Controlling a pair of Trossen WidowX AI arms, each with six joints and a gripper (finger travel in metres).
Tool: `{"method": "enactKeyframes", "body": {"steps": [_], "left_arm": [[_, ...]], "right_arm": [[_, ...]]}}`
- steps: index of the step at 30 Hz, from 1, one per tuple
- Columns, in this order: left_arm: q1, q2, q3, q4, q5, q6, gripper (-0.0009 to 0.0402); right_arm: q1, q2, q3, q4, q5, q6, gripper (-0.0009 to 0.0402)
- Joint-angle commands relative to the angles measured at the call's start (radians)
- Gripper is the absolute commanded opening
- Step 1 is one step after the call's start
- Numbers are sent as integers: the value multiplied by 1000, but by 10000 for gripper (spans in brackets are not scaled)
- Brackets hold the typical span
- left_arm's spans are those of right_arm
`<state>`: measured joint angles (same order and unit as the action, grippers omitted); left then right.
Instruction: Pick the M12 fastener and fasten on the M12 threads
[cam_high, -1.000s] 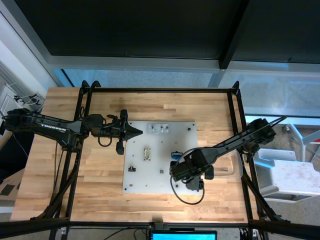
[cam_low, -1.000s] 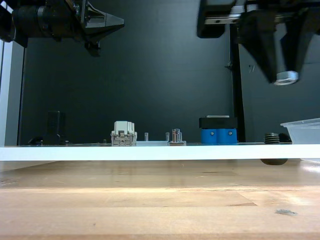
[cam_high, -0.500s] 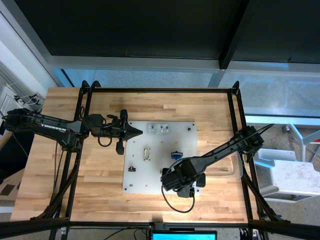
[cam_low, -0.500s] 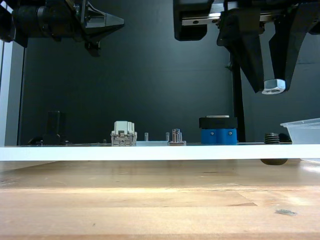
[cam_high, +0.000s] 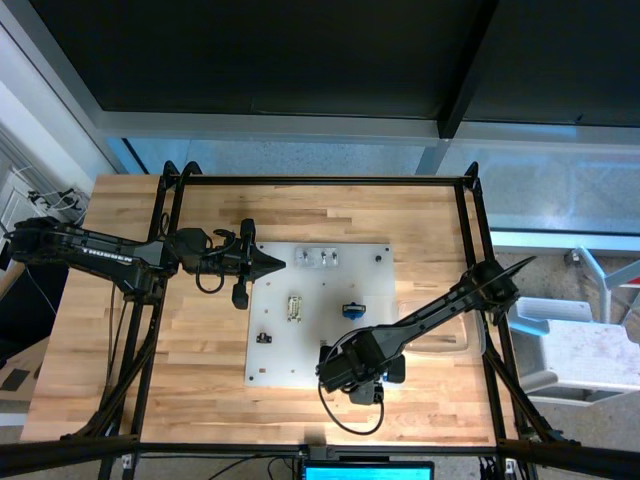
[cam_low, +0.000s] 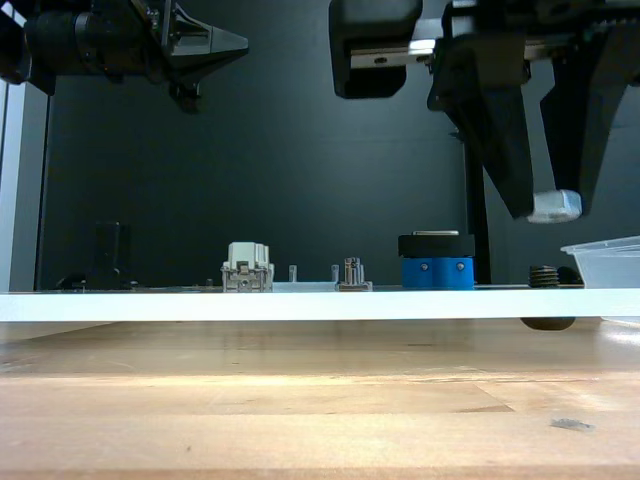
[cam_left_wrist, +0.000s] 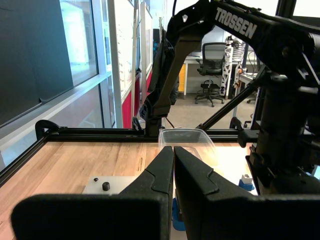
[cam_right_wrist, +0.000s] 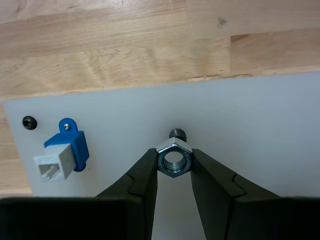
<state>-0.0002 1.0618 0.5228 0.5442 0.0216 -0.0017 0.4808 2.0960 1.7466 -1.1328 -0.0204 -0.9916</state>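
One arm is doing the work: the right gripper (cam_low: 548, 205) hangs over the near right part of the white board (cam_high: 290, 365), its jaws closed on the silver nut (cam_right_wrist: 174, 161), pinched across its flats with its hole facing the board. The nut is in the air, well above the board, and not yet on the short black ribbed stud (cam_low: 543, 276). The low view shows the stud's ribs bare, just in front of the clear tray (cam_low: 605, 262). From the right wrist camera the stud shows just past the nut's rim rather than through its hole, so the two seem close to lined up but not centred. As I judge it, the step in hand is carrying the nut to the stud: picking is done, threading not begun. The next move calls for a small sideways correction, a straight descent with the nut level, then turning under light pressure so the thread catches without crossing. The left gripper (cam_high: 272, 263) is parked at the board's far left edge above the bench (cam_high: 200, 400), jaws closed on nothing.
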Motion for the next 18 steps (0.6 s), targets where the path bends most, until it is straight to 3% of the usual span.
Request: {"method": "enactKeyframes", "body": {"steps": [1, 18], "left_arm": [[0, 0, 0, 0, 0, 0, 0], [0, 0, 0, 0, 0, 0, 0]], "right_arm": [[0, 11, 3, 12, 2, 2, 39], [-2, 46, -12, 48, 2, 18, 39]]}}
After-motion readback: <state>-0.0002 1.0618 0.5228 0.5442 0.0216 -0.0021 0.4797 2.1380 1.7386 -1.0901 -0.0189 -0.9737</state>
